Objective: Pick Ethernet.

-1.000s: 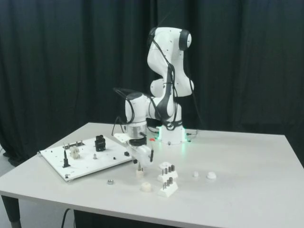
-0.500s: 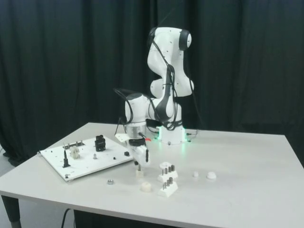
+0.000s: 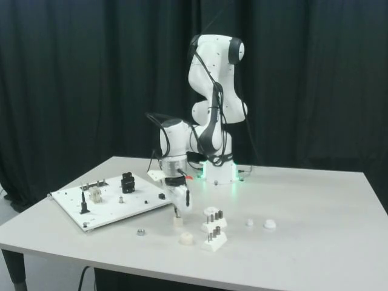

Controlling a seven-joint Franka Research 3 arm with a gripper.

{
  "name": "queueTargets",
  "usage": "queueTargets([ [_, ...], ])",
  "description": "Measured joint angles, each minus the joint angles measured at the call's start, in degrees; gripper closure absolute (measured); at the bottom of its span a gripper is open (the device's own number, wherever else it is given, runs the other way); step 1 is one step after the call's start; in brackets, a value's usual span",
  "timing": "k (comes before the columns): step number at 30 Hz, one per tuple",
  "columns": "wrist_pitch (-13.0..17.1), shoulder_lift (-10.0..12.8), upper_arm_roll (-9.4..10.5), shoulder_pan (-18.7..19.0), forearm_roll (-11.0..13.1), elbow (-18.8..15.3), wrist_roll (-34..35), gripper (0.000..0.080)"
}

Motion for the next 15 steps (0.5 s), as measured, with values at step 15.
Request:
queueTargets([
  [15,-0.5,-2.4,0.0,0.5,0.7,-0.5,0.0,0.0726],
])
